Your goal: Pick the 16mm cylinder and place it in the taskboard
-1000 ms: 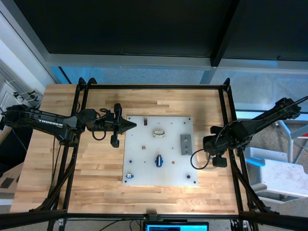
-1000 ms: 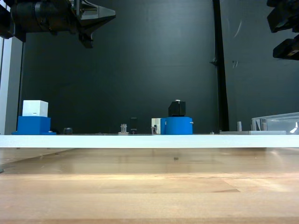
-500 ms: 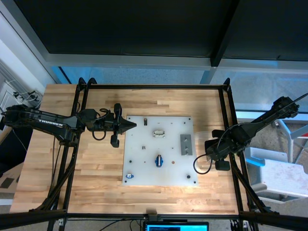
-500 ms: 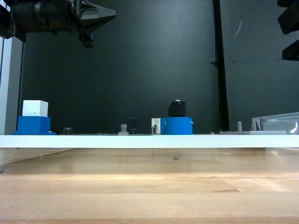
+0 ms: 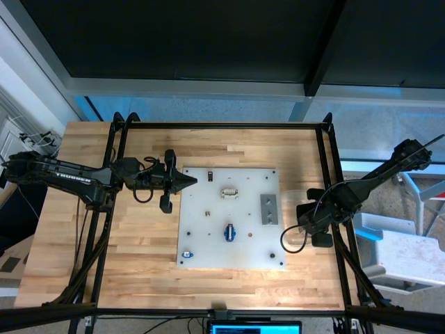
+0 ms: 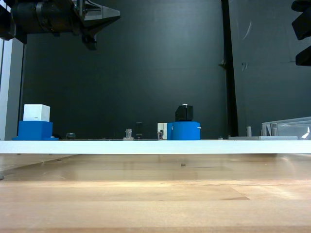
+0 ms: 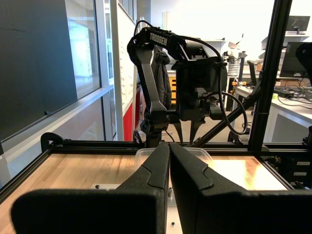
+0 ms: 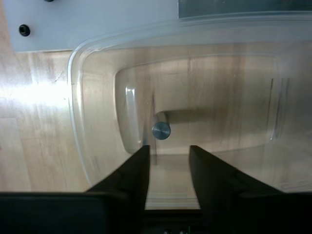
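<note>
Wooden desk (image 5: 139,236) scene: my right hand (image 8: 168,149), released, hangs over the clear tray (image 8: 80,97) with the 16mm cylinder (image 8: 161,130) just ahead of its fingers for pickup, my clenched left hand (image 7: 169,145) parked beside the taskboard (image 5: 208,236).

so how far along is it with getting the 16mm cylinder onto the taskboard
Nothing is finished yet. The 16mm cylinder stands in the clear tray, ungripped. In hand: the right gripper hovers open above it, not yet down around it. The left gripper is shut, parked high by the left edge of the taskboard. Left: grasp, carry, insert in the board.
</note>
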Robot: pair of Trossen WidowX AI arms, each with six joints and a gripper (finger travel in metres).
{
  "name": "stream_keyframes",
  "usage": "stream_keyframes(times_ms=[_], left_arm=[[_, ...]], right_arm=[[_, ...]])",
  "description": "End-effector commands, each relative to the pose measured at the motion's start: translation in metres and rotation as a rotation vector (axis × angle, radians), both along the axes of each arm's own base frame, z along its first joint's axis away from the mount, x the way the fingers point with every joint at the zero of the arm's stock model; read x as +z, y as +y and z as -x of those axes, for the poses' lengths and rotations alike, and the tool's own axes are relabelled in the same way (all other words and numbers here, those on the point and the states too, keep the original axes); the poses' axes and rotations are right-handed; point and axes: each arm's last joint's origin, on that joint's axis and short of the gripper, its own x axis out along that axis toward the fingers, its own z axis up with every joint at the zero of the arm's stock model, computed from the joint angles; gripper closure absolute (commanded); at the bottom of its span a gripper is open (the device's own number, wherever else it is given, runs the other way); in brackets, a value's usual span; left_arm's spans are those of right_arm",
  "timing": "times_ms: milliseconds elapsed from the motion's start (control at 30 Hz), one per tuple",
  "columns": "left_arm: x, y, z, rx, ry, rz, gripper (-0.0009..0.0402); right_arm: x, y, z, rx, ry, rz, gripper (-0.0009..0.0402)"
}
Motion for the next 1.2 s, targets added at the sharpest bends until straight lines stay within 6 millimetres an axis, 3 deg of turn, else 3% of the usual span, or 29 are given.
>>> stream_keyframes(times_ms=[33, 300, 1200], left_arm=[[0.000, 0.000, 0.000, 0.000, 0.000, 0.000, 0.0393], [0.000, 0.000, 0.000, 0.000, 0.000, 0.000, 0.0393], [0.000, 0.000, 0.000, 0.000, 0.000, 0.000, 0.0393]], right_arm=[[-0.002, 0.002, -0.002, 0.002, 0.005, 0.005, 0.0233], [-0.011, 0.005, -0.004, 0.009, 0.019, 0.014, 0.0179], [-0.042, 0.010, -0.005, 0.034, 0.013, 0.044, 0.0161]])
